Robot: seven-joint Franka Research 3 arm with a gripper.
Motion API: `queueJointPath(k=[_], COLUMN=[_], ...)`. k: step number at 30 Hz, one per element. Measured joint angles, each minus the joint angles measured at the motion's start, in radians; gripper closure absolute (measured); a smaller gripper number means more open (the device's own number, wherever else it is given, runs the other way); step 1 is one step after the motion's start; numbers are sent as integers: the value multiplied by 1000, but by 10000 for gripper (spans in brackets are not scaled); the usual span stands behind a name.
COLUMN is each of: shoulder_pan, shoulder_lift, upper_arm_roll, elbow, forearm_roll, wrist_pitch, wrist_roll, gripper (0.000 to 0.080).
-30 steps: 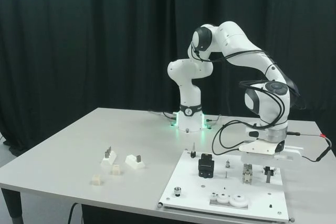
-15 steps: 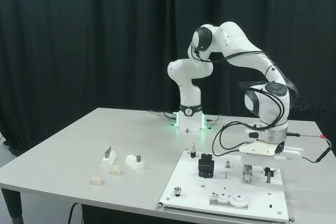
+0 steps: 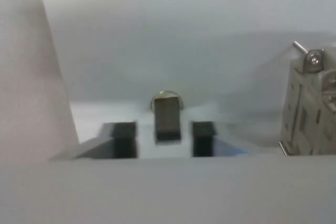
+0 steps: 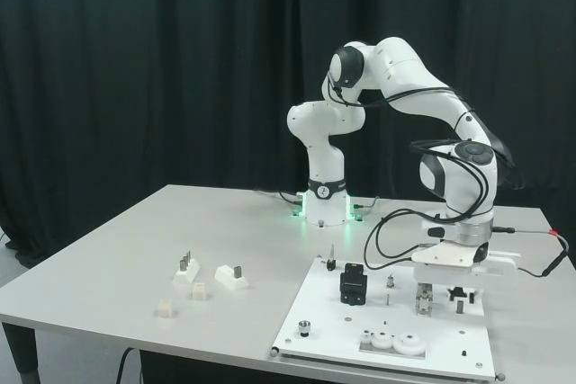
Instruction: Insert square peg 3.
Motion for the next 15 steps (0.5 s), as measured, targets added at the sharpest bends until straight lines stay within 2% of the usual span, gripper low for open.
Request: queueJointPath(k=[3,4,5,6,11,12,15], shoulder_pan=[1,1,1,1,2,3,4], shoulder_lift=[0,-1,-1,-1,-5,-6,-9], upper_arm_roll=[0,0,0,0,0,0,0], elbow=[0,0,0,1,3,3,4], forearm_roll=[-1,-2,-2,-3,-3,-3,-3], wrist_pitch=[-4,-5,-7,-10,-23,-25,-32], wrist_roll=[0,0,0,0,0,0,0], gripper=[689,500,500,191,191,51,51])
